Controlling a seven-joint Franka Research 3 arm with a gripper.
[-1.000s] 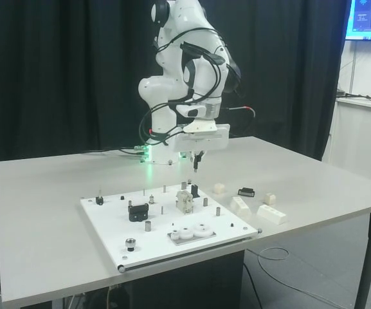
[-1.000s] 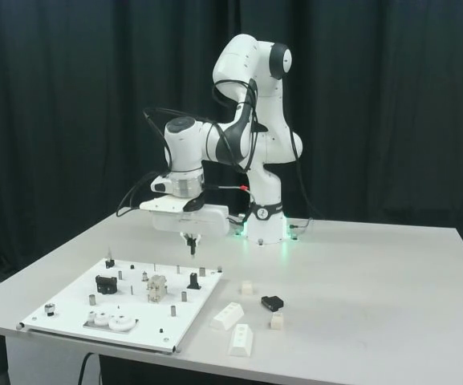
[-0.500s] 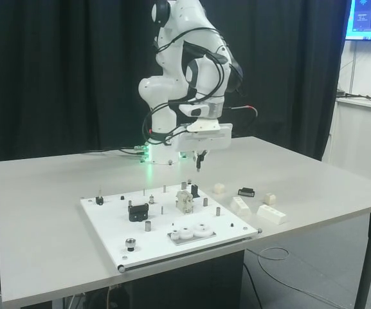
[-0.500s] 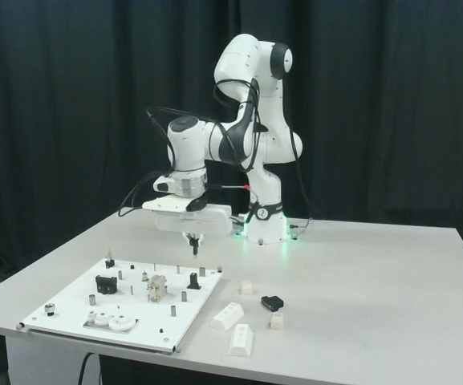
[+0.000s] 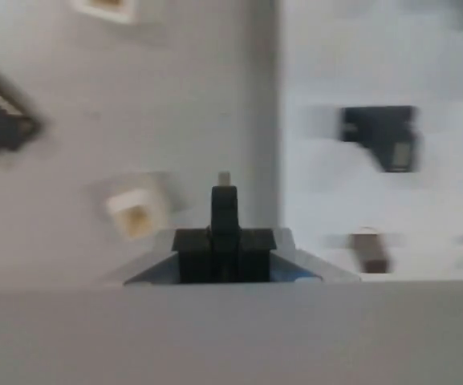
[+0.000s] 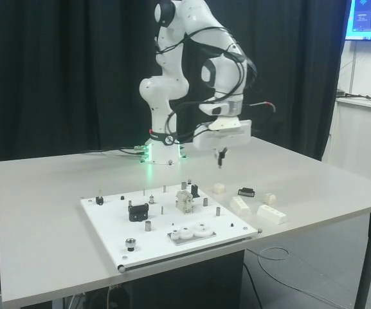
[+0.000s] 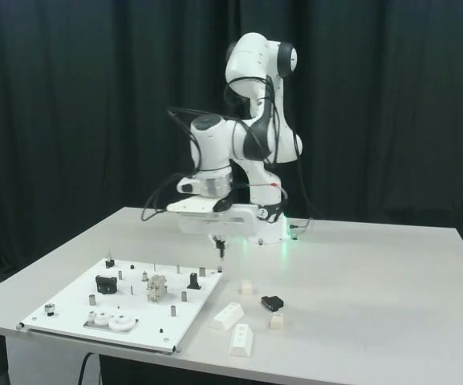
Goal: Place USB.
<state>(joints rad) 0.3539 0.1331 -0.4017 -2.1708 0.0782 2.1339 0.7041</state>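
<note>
Against black curtains, the grey table (image 6: pixel 56 187) carried a white board (image 6: pixel 166 225). Mid-frame, narrow fingers (image 5: pixel 224 210) pinched the USB (image 5: pixel 224 180); it should descend slowly, squarely aligned.

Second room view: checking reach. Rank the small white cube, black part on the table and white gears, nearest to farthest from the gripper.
1. Small white cube, beside the board, almost under the gripper.
2. Black part, farther out on the table.
3. White gears, board's near edge.
</note>
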